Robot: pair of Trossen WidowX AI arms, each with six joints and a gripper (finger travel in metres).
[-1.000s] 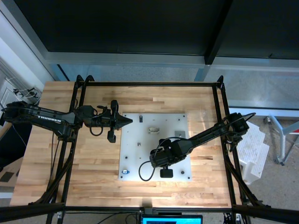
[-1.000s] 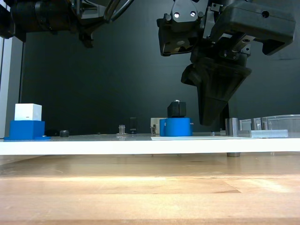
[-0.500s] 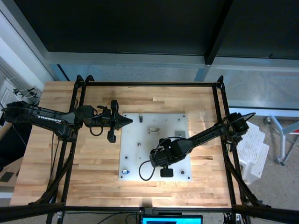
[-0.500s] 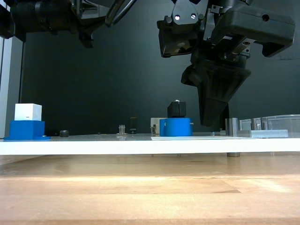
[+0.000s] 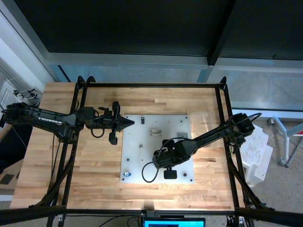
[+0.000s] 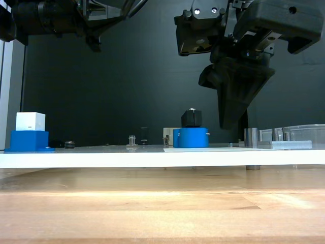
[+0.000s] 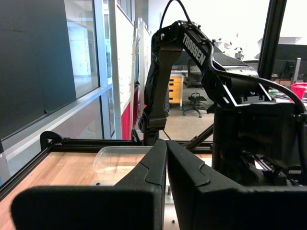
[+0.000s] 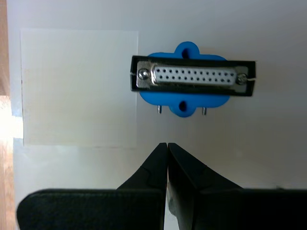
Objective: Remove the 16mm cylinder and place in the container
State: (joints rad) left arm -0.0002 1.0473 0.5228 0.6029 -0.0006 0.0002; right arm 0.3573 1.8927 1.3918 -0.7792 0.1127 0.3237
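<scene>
1. The grey peg (image 6: 251, 137) stands upright in a hole in the white board (image 6: 101, 157), close to its near edge. Its foot shows under the board.
2. It is likely solid metal: stiff, heavy for its size, smooth and slippery. Pinch its round sides near the top and lift straight up.
3. One clear tub (image 6: 304, 133) sits behind and beside the peg, on the surface (image 6: 152, 213).
4. One right gripper (image 8: 167, 146) hangs tip-down just beside the peg, not touching it. Its jaws are together and empty, near one blue connector (image 8: 192, 79).
5. One left gripper (image 7: 166, 143) hovers at the board's far-left edge, jaws together.
6. A thinner peg (image 6: 275, 134) stands nearby; their exact count is unclear.
</scene>
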